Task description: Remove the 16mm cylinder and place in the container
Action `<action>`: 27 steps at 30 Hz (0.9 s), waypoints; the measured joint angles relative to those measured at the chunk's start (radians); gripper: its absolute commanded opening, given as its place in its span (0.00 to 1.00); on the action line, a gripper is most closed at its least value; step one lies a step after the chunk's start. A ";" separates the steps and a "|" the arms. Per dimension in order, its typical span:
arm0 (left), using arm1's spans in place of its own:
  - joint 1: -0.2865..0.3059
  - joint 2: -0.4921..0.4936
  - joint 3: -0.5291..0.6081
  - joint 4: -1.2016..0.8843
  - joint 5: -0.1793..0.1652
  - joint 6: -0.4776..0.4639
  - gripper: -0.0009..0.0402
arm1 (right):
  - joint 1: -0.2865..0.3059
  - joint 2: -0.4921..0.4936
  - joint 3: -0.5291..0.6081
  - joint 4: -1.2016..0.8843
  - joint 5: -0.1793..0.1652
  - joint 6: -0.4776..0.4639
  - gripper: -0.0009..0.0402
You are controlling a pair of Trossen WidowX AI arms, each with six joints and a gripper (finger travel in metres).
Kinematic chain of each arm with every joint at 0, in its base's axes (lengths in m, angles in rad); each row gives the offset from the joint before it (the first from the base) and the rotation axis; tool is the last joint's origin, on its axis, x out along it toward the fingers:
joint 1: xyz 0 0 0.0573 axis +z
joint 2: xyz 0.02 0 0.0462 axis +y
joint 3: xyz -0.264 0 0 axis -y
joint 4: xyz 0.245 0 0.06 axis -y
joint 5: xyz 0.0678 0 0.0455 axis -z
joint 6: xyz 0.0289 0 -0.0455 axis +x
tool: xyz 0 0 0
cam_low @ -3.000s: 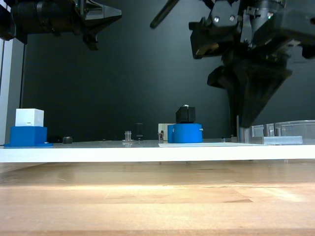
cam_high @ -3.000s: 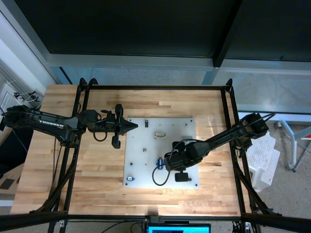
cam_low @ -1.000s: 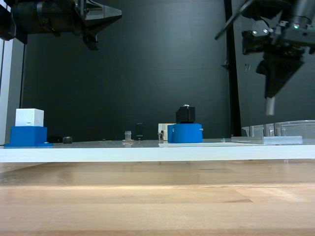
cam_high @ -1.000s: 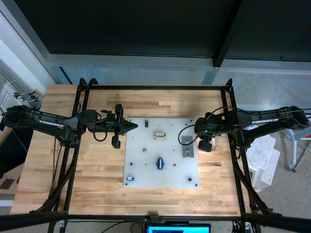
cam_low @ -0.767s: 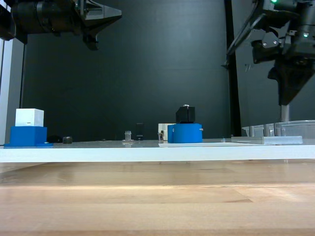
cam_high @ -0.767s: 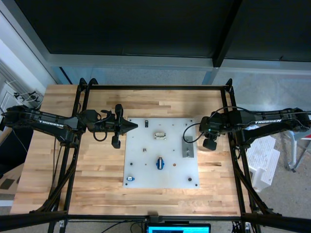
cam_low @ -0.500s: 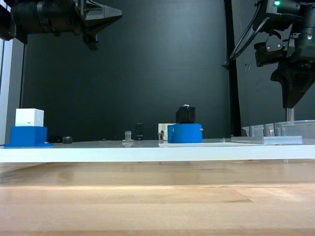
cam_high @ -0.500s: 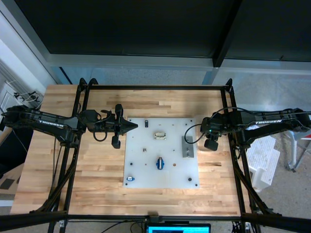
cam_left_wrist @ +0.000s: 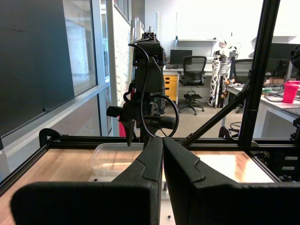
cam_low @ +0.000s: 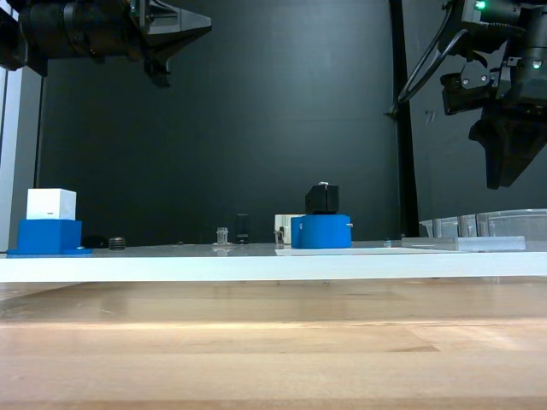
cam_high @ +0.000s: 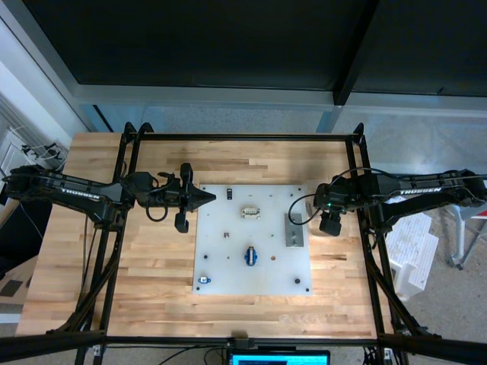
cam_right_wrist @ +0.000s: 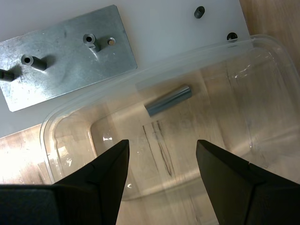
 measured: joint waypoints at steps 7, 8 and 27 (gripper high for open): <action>0.000 0.000 0.000 0.000 0.000 0.000 0.02 | 0.000 0.000 0.000 0.003 0.000 0.000 0.50; 0.000 0.000 0.000 0.000 0.000 0.000 0.02 | 0.000 0.000 0.000 0.004 0.000 0.000 0.50; 0.000 0.000 0.000 0.000 0.000 0.000 0.02 | 0.019 0.010 0.050 0.203 -0.031 -0.060 0.50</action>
